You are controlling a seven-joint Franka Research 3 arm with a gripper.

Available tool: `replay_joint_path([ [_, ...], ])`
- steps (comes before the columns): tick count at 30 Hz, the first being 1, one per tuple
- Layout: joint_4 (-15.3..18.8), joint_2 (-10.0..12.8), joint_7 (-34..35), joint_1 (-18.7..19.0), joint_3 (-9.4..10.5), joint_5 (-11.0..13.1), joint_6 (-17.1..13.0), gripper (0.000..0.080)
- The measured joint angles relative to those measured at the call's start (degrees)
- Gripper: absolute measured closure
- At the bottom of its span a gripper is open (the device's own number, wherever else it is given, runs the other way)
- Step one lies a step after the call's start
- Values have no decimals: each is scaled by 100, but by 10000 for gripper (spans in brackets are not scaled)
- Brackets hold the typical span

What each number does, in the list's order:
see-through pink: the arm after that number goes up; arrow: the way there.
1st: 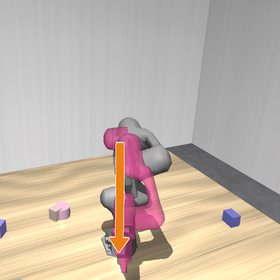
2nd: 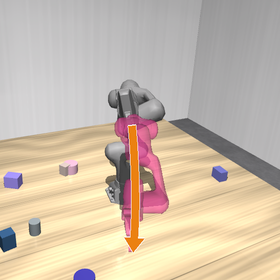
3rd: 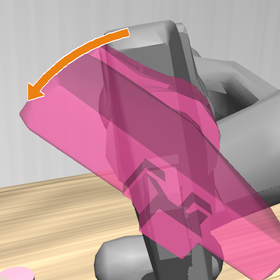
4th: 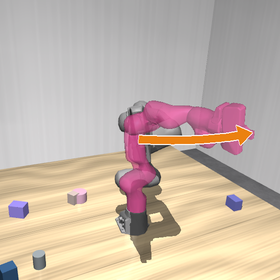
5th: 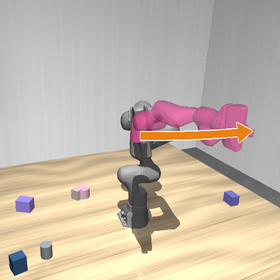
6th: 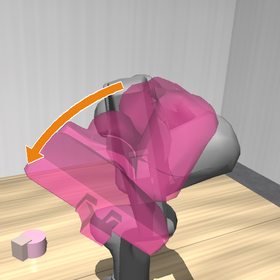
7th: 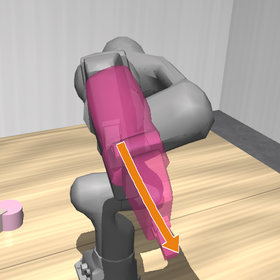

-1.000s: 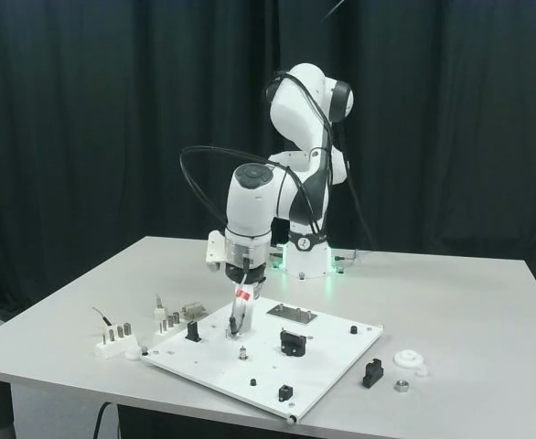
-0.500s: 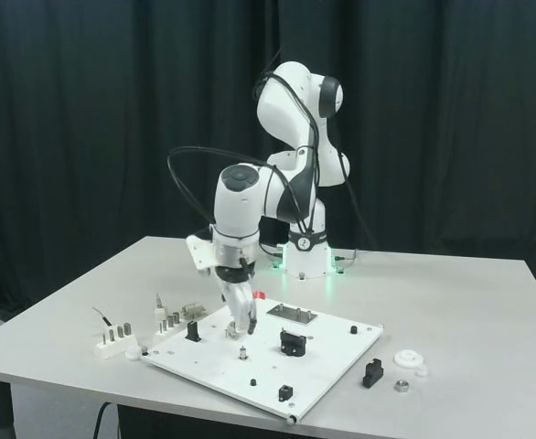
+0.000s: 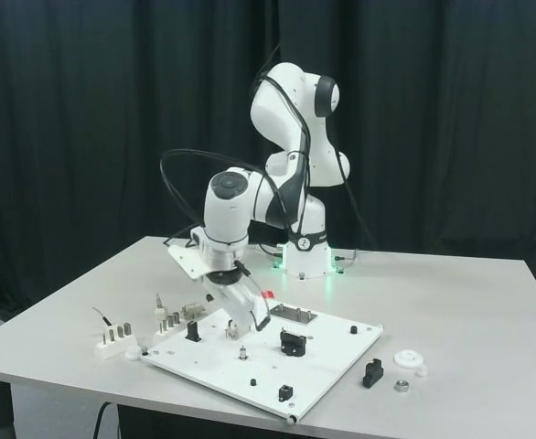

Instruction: Pick round peg 4.

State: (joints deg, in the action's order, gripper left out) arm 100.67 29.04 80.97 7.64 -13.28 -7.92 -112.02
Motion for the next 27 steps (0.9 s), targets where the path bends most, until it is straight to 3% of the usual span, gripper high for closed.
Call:
replay_joint_path([
  [19,187,-55,-2374,-513,-1,-159,-25,3],
  [27,275,-145,-3509,-758,-8,-151,-307,3],
])
